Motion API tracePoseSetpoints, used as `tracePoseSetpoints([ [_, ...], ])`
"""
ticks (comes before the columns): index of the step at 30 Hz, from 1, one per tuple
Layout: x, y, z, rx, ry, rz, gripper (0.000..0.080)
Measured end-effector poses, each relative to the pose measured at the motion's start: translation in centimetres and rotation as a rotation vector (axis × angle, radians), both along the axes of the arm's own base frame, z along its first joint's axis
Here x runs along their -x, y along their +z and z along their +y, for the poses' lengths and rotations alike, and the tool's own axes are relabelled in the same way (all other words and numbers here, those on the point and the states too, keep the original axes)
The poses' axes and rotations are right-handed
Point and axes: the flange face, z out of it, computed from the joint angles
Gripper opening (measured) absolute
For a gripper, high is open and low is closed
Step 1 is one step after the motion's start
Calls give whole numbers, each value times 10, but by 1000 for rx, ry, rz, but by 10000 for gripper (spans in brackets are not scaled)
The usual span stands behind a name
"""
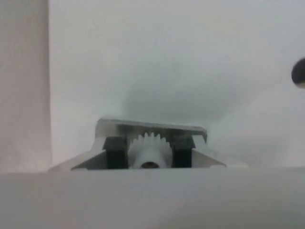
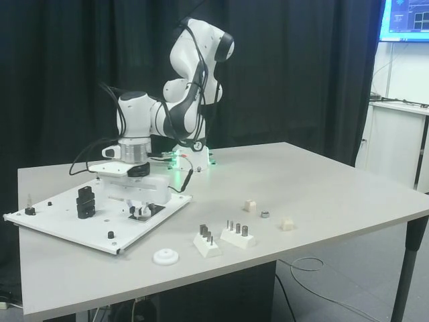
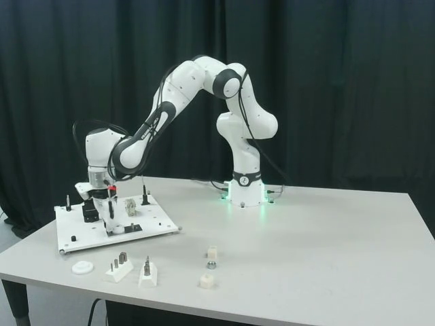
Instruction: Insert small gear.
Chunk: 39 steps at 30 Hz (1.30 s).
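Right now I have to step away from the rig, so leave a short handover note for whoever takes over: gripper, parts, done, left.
Gripper: shut on the small gear, low over the white board.
Parts: a larger white gear lies loose on the grey table in front of the board, beside two small blocks with pins.
Done: small gear picked up and brought over the board.
Left: whether it is seated cannot be told; confirm insertion, then release.

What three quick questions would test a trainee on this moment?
1. True or false: the end effector grips the small gear.
2. The end effector is above: A) the white board, B) the small pin blocks, C) the robot's base.
3. Fill in: the white disc lies on the ___, off the board.
Key: 1 true; 2 A; 3 table.
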Motion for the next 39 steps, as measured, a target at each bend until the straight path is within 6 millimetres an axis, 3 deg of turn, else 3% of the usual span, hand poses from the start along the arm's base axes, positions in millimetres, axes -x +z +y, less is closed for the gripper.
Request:
tracePoseSetpoints([
  [6, 3, 0, -3, -19, -157, -14, 195],
  [17, 7, -1, -6, -42, -280, -31, 195],
  [29, 6, -1, -5, -34, -50, -34, 195],
  [39, 6, -1, -5, -31, 9, -34, 195],
])
